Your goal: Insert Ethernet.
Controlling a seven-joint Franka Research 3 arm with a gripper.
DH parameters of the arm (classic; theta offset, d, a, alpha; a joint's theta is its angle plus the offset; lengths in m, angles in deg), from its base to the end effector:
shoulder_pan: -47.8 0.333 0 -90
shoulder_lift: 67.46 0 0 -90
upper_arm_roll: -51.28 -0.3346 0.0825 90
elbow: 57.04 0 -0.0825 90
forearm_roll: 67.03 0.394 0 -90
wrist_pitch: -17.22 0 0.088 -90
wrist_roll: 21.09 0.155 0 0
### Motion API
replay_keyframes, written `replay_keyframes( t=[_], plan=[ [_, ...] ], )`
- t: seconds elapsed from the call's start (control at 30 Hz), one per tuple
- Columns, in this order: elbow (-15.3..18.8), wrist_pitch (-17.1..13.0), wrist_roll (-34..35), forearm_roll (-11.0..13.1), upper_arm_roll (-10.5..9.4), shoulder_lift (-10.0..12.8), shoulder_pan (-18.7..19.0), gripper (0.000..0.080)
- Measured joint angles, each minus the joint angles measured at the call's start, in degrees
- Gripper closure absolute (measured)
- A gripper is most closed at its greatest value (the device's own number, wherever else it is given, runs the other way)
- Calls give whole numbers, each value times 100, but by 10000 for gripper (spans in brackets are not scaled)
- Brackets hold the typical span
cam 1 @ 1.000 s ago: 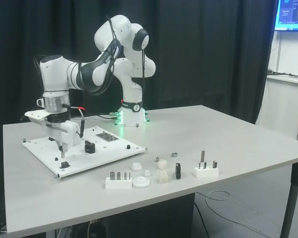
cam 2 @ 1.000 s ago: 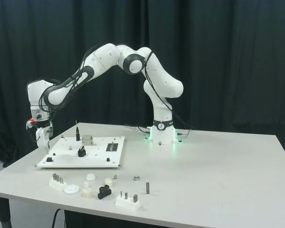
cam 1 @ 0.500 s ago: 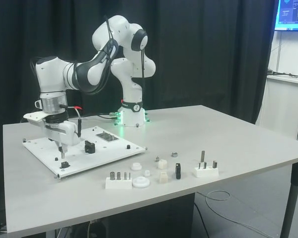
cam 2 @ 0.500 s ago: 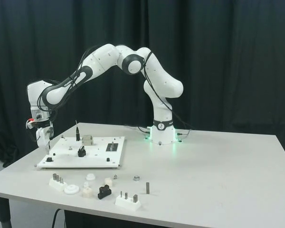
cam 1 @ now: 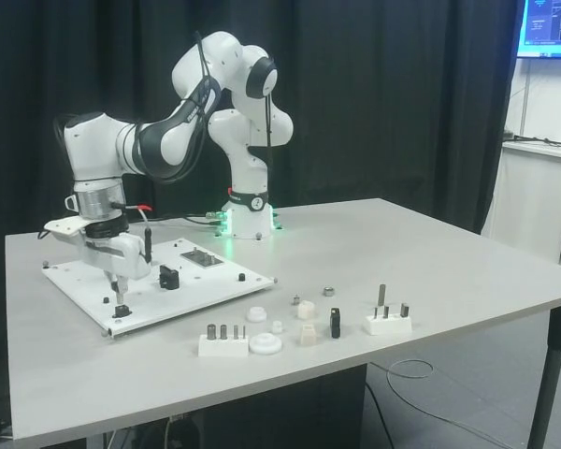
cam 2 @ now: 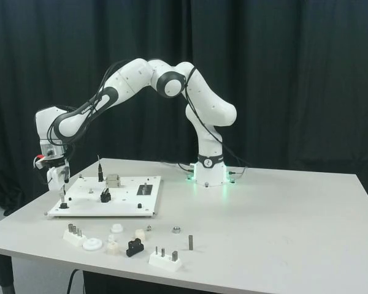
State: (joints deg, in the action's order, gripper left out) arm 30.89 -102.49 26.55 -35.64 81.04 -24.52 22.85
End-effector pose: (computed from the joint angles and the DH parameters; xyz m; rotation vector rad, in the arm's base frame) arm 0.4856 -0.5250 0.2078 -1.6612 2.5269 0.1020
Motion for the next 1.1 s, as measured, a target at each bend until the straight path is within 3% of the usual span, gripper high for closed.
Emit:
replay_keyframes(
  t=[1.1],
  plan=[
    [-9,-18,10,165,-2,75,-10,731]
  ],
)
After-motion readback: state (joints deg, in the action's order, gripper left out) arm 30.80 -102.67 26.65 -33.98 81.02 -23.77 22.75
